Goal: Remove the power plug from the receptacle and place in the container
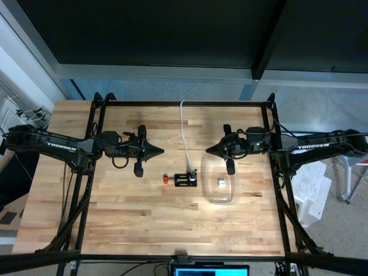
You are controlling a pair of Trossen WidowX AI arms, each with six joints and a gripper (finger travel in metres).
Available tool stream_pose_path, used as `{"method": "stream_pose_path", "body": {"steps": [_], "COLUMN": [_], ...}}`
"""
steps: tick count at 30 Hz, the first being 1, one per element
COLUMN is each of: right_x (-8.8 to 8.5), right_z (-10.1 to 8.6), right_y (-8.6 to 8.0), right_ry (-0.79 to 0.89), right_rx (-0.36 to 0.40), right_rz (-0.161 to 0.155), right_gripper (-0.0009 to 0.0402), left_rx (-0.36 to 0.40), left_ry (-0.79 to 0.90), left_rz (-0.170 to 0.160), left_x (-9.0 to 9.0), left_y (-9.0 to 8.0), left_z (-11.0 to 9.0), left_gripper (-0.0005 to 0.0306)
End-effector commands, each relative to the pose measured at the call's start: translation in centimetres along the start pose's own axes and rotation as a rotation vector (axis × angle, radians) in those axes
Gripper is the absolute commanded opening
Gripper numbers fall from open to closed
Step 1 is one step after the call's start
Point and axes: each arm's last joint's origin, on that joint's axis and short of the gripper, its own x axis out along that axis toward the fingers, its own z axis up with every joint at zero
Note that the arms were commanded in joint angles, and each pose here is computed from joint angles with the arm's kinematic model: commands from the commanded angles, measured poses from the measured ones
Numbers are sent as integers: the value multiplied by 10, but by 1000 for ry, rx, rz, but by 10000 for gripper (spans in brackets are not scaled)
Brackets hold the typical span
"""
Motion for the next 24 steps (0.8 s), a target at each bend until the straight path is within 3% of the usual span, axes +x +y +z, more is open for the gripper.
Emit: {"method": "stream_pose_path", "body": {"steps": [1, 9, 19, 24], "right_x": [3, 18, 52, 71], "right_z": [5, 15, 16, 18], "right_y": [3, 16, 32, 41], "right_ry": [165, 516, 750, 787], "right_rx": [1, -40, -71, -100], "right_rz": [-2, 14, 23, -10], "right_gripper": [0, 0, 0, 17], "left_rx": [0, 0, 0, 0], "left_ry": [-1, -1, -1, -1], "left_rz": [0, 0, 0, 0], "left_x": [0, 0, 0, 0], "left_y": [0, 0, 0, 0], "left_z": [0, 0, 0, 0], "left_gripper": [0, 0, 0, 0]}}
